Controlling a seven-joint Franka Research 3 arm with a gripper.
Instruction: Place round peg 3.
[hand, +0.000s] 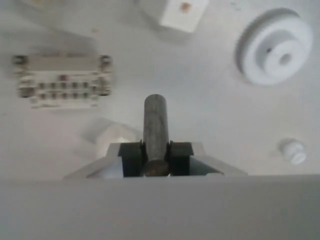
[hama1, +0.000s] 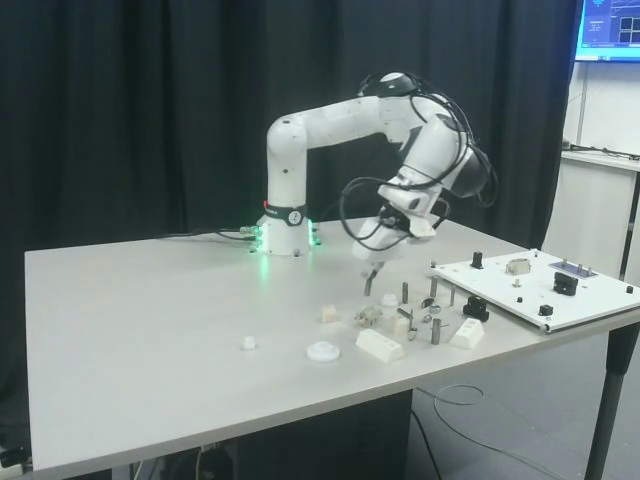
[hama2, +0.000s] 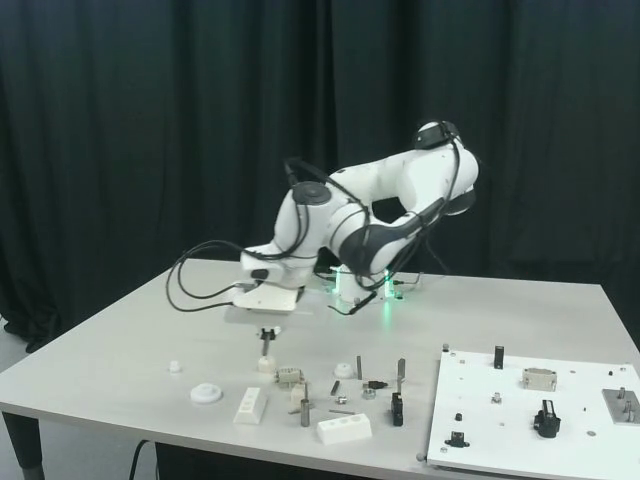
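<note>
A dark grey round peg (hand: 155, 125) is clamped between my gripper's (hand: 155, 159) black pads (hand: 131, 157) and sticks out past the fingertips. From the first room view the gripper (hama1: 373, 268) hangs a little above the table with the peg (hama1: 369, 285) pointing down, short of the scattered parts. The second room view has the gripper (hama2: 266, 333) and peg (hama2: 266, 347) just over a small white block (hama2: 266, 364). The white assembly board (hama1: 590, 300) (hama2: 500, 420) lies at the table's far end, well away from the gripper.
Below the gripper lie a grey connector (hand: 62, 82) (hama2: 288, 377), a white gear (hand: 275, 47) (hama1: 321, 351), a small white cap (hand: 294, 151) (hama1: 248, 342) and a white block (hand: 182, 12). More pegs and white blocks (hama1: 380, 345) (hama2: 344, 428) stand between gripper and board.
</note>
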